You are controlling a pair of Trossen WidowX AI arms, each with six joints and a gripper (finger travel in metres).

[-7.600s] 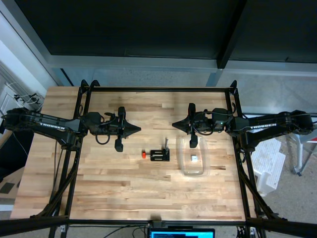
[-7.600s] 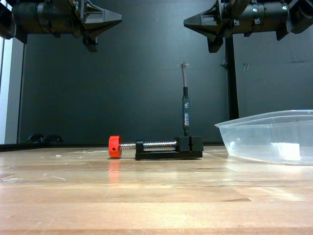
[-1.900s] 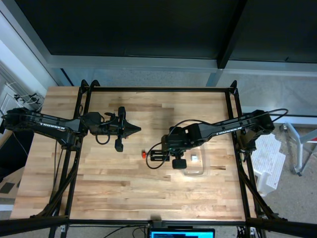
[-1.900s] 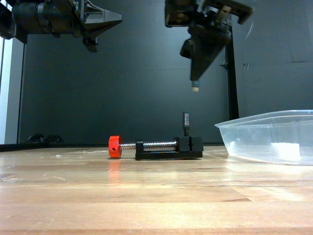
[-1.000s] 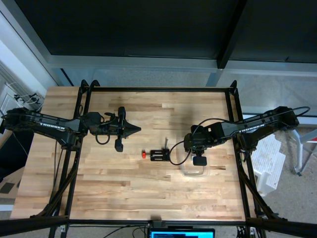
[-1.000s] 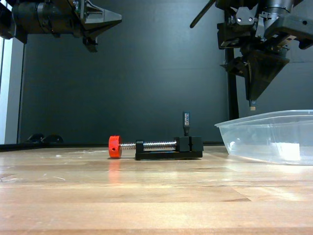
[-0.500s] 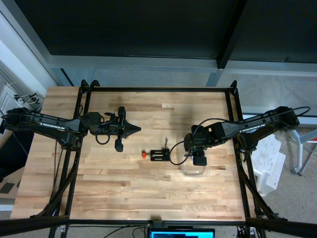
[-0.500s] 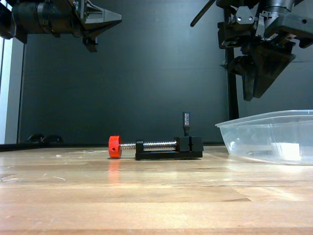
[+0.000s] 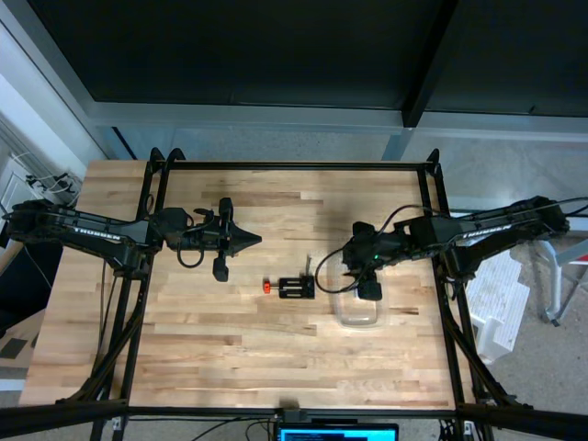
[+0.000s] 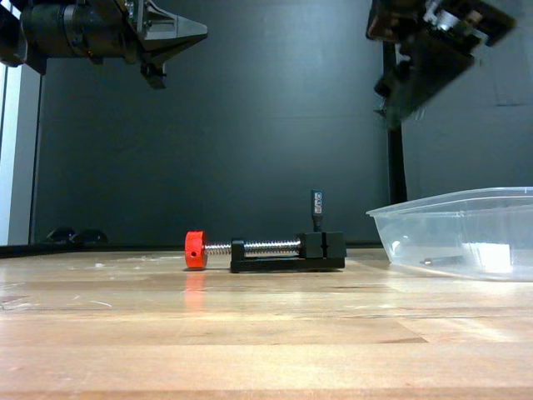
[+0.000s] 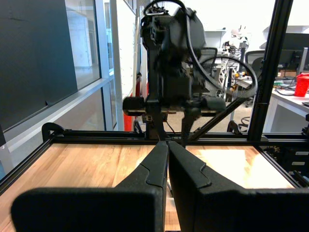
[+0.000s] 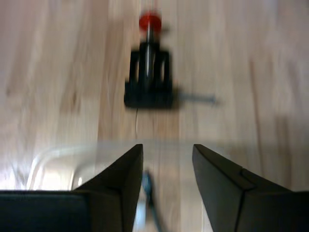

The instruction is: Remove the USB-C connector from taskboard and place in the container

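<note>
USB-C connector lies as a thin dark sliver on the floor of the container, close to its left wall, with nothing gripping it. The right end effector hangs high above it with fingers spread wide, so I judge the drop is made. The taskboard sits just left of the container on the table (a short dark post stands in it). The left end effector hangs well to the left, fingers pressed together, likely parked clear of the working arm.
</note>
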